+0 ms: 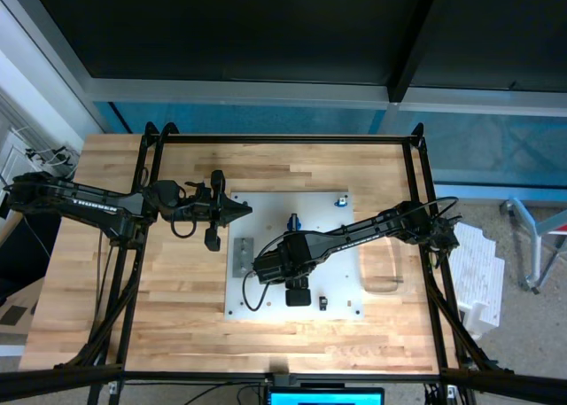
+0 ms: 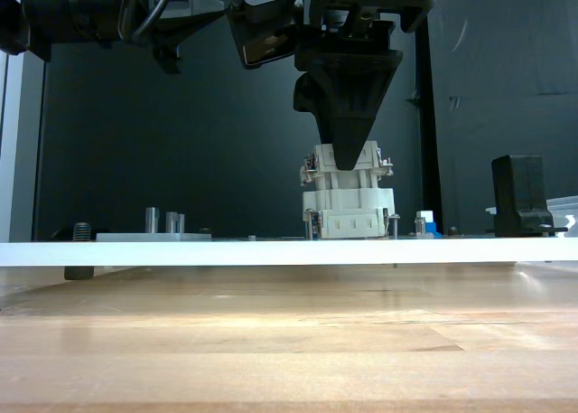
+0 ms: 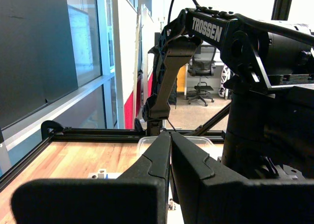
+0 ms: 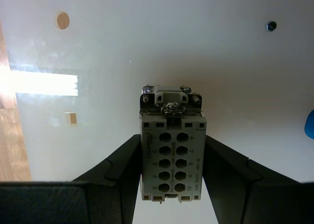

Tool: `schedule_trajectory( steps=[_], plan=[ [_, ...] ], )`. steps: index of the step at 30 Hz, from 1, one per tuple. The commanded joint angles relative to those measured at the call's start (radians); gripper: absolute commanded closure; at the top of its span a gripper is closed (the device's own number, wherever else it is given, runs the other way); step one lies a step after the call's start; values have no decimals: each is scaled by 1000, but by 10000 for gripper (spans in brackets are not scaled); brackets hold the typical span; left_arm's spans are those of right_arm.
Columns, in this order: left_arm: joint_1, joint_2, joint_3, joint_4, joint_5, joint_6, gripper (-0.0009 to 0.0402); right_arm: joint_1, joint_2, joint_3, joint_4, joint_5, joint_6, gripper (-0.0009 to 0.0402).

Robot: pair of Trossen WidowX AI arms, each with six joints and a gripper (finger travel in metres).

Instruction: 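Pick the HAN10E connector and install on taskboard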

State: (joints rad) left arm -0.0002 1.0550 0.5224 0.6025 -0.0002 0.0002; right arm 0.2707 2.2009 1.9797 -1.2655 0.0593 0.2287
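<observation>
Wooden table (image 2: 271, 350): nearest item in the low view. The taskboard (image 2: 181, 252) is laid flat on it and is seen edge-on as a white strip.

Taskboard, high view: a white square plate set at the table's centre. A blue knob (image 1: 294, 221) is mounted at 12 o'clock from the plate's middle, a grey metal block (image 1: 242, 256) at 9 o'clock, and a small black part (image 1: 323, 303) near 5 o'clock.

HAN10E connector (image 4: 172, 158): a pale block with two rows of numbered holes. It is gripped on its two long sides and held upright. In the low view it is stacked on a beige socket (image 2: 348, 221) that is fixed to the plate; the two are touching, but whether they are fully seated cannot be told.

Right gripper (image 2: 348, 160): pointed straight down over the plate, at 6 o'clock from the blue knob and at 3 o'clock from the grey block. Its fingers (image 4: 125, 160) are clamped narrowly on the connector.

Left gripper (image 1: 244, 210): held level above the plate's 10 o'clock corner and aimed toward 3 o'clock, well apart from the connector. Its fingers (image 3: 157, 155) are pressed together, and nothing is held between them.

Clear plastic tray (image 1: 385, 276): placed on the table just beside the plate's 3 o'clock edge.

Black upright part (image 2: 519, 196): mounted on the plate at 3 o'clock from the connector in the low view.
</observation>
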Motion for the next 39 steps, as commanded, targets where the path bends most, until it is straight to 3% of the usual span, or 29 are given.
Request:
schedule_trajectory(
  steps=[1,20,39],
  plan=[
    [0,0,0,0,0,0,392,1,1,-18,19,0,-1,354],
    [0,0,0,1,0,0,392,4,0,-89,108,1,-5,354],
    [0,0,0,1,0,0,392,9,-19,-87,101,0,-3,354]
  ],
)
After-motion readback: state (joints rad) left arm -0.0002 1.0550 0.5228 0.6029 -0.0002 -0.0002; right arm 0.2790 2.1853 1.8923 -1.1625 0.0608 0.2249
